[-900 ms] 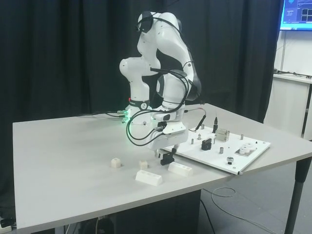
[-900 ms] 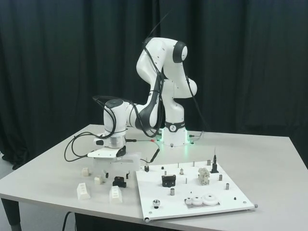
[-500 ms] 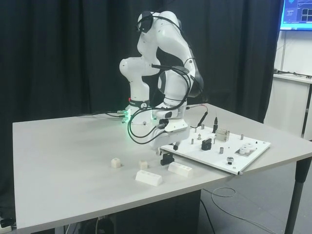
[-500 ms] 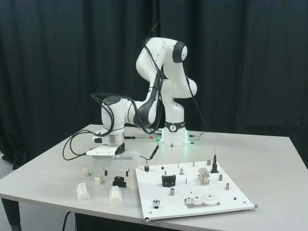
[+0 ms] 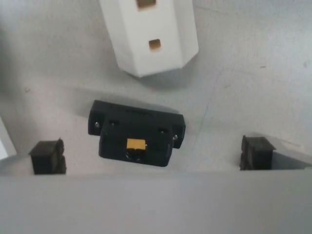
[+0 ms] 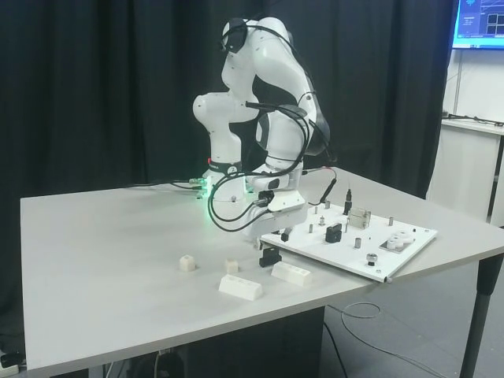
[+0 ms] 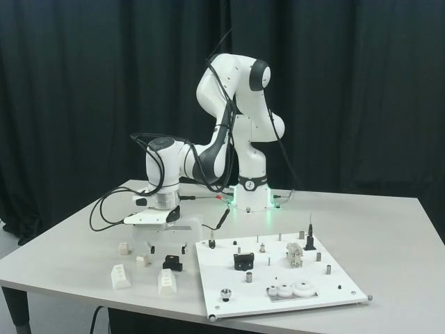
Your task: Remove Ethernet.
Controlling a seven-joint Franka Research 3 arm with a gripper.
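We count one grey table (image 6: 102, 236), one white Franka arm (image 6: 260, 71) bolted to it, and one white board (image 7: 278, 275) lying flat at the table's near edge in the second room view, carrying some small posts, a black block (image 7: 243, 261), a grey metal block (image 7: 295, 254) and two white gears (image 7: 294, 289). Off the board we count four white blocks on the table: two long ones (image 7: 119, 275) (image 7: 167, 281) and two small ones (image 7: 124, 248) (image 7: 142, 260). The arm folds forward and low, wrist pointing down, with the gripper (image 7: 169, 248) hovering above the Ethernet part (image 5: 136, 132), a black connector piece that lies on the table just beside the board's edge, between the board and the white blocks. In the wrist view both black fingertips (image 5: 48, 157) stand wide apart, one on each side of the part and clear of it, so the tool is released and holds nothing. A long white block (image 5: 151, 34) lies near the part; black cables loop from the wrist over the table
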